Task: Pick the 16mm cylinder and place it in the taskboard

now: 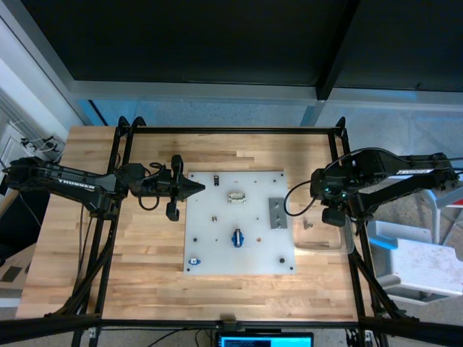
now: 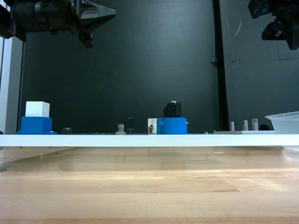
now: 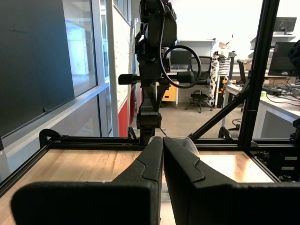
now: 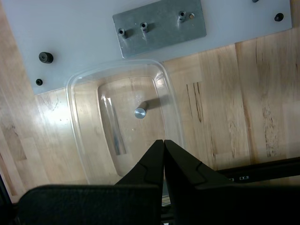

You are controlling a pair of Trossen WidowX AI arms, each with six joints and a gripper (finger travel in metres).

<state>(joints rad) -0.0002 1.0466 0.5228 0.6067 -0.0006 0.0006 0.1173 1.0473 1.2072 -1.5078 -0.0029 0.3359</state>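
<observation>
Nearest me is bare bench (image 1: 130, 253), then the taskboard (image 1: 217, 246) lying flat. A small blue-and-white piece (image 1: 194, 262) is at its near left corner. The clear tray (image 4: 89, 140) sits on the bench just beside the board's right edge, near the near corner. I see the cylinder (image 4: 140, 112) standing on end inside the tray, not on the board. The right gripper (image 4: 164, 140) hangs above the tray with its fingers pressed together, holding nothing and well clear of the cylinder. Further back on the board there's a blue fitting (image 1: 236, 237) mid-board, then a grey block (image 1: 277, 212) with pegs by the right edge, then a beige connector (image 1: 235, 196). The left gripper (image 1: 202, 186) is raised over the board's far left edge, pointing inward, fingers pressed together and empty.
</observation>
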